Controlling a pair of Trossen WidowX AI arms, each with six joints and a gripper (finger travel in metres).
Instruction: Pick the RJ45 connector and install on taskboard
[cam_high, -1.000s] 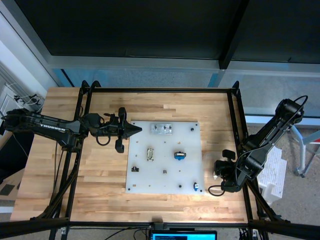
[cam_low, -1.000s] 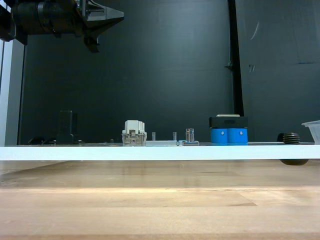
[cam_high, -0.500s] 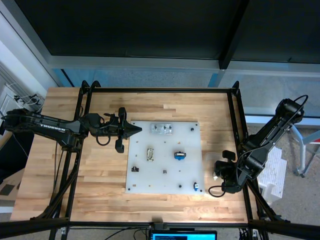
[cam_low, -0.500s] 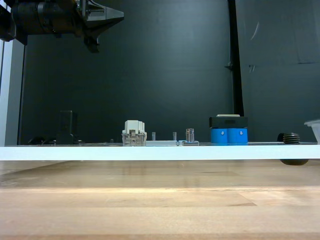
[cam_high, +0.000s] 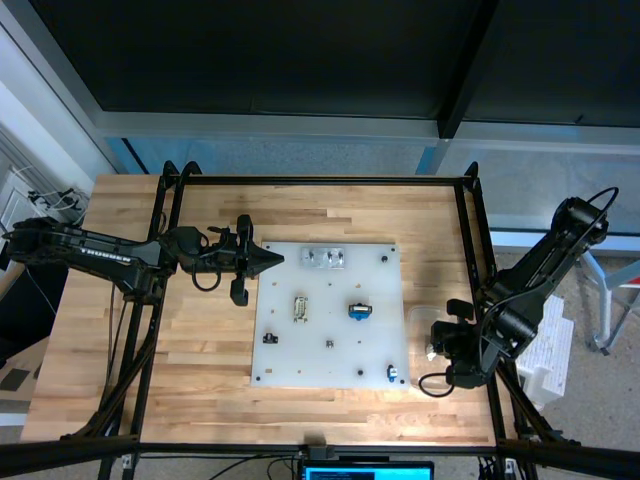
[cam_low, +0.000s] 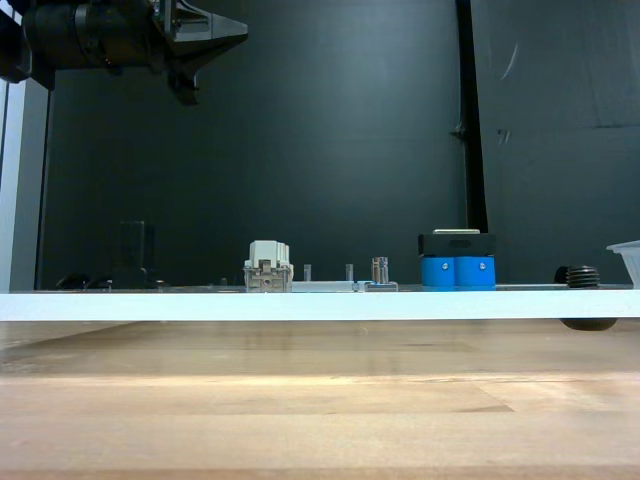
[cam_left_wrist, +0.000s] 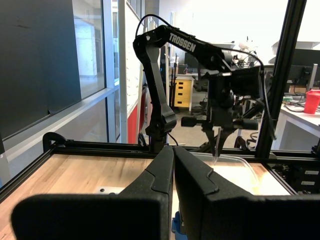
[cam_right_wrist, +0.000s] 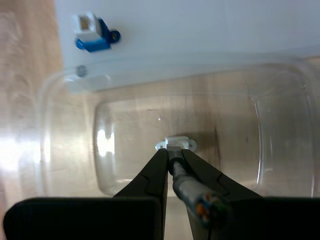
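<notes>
Right wrist view: my right gripper (cam_right_wrist: 171, 154) is clamped on the cable stub (cam_right_wrist: 187, 187) just behind the RJ45 connector (cam_right_wrist: 175, 143), over the clear tray (cam_right_wrist: 45, 150). It looks light and brittle to me, so I'd grip there. The left gripper (cam_high: 273, 259), closed, hangs above the taskboard (cam_high: 330, 375).

A robotics lab: a pale wooden butcher-block bench (cam_high: 330, 210), caged by a black aluminium extrusion frame (cam_high: 320, 181), carries two black robot arms (cam_high: 90, 247). The left end effector (cam_high: 276, 259) is closed, high at the left. The right end effector (cam_high: 433, 352) is low at the right, pinching the cabled RJ45 connector (cam_right_wrist: 175, 143). Beyond stand office desks (cam_left_wrist: 300, 114), a yellow drawer cabinet (cam_left_wrist: 183, 92) and glass partitions (cam_left_wrist: 90, 55).
</notes>
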